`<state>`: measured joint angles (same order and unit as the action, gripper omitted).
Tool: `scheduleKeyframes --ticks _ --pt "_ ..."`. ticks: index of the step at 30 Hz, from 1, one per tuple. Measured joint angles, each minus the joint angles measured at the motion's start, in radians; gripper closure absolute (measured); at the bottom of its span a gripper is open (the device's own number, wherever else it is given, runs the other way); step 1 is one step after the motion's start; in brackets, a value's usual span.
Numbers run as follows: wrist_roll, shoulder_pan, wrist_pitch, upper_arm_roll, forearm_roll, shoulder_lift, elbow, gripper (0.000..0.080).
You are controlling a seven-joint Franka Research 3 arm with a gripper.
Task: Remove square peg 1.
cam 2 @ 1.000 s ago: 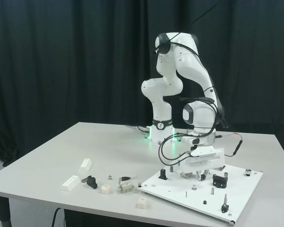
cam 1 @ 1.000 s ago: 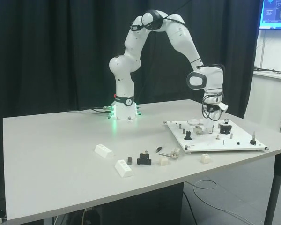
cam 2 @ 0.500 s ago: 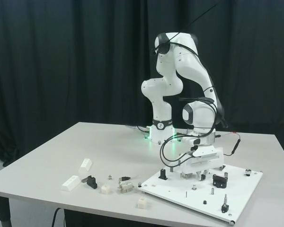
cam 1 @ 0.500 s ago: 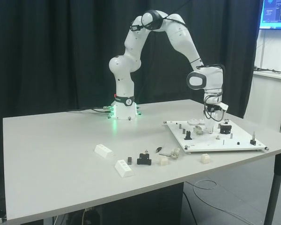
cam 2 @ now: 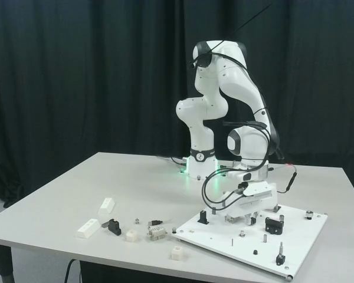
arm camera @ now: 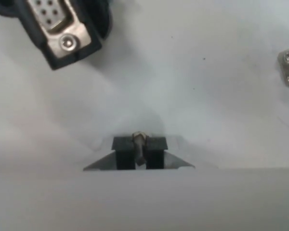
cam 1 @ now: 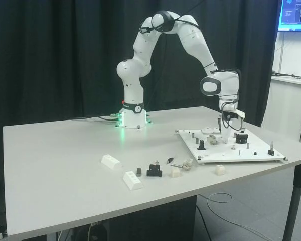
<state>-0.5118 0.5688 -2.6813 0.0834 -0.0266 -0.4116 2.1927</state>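
1. Square peg 1 [arm camera: 138, 147] is, as far as you can judge, the small grey pin seen in the wrist view, clamped upright between the two black fingertips [arm camera: 122, 153].
2. Your gripper [cam 1: 224, 124] hangs just above the white board [cam 1: 251, 153]; its fingers are closed on that pin.
3. Compared with a second ago, the wrist has tilted and risen a little over the board, so you can take the peg as lifted clear of its hole.
4. On the board, a black connector [arm camera: 62, 30] lies near the gripper.
5. Off the board, white blocks [cam 2: 106, 206] lie well apart on the grey table [cam 2: 135, 183].
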Motion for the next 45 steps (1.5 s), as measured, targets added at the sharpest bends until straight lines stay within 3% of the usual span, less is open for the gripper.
scheduleKeyframes --ticks 11,30,45 --pt "0.009 -0.001 0.0 0.0 0.002 0.0 0.0 0.076" --pt "-0.155 -0.001 0.001 -0.002 0.003 0.001 0.001 0.076" --pt "-0.095 -0.001 0.001 -0.002 0.0 0.002 0.001 0.076"
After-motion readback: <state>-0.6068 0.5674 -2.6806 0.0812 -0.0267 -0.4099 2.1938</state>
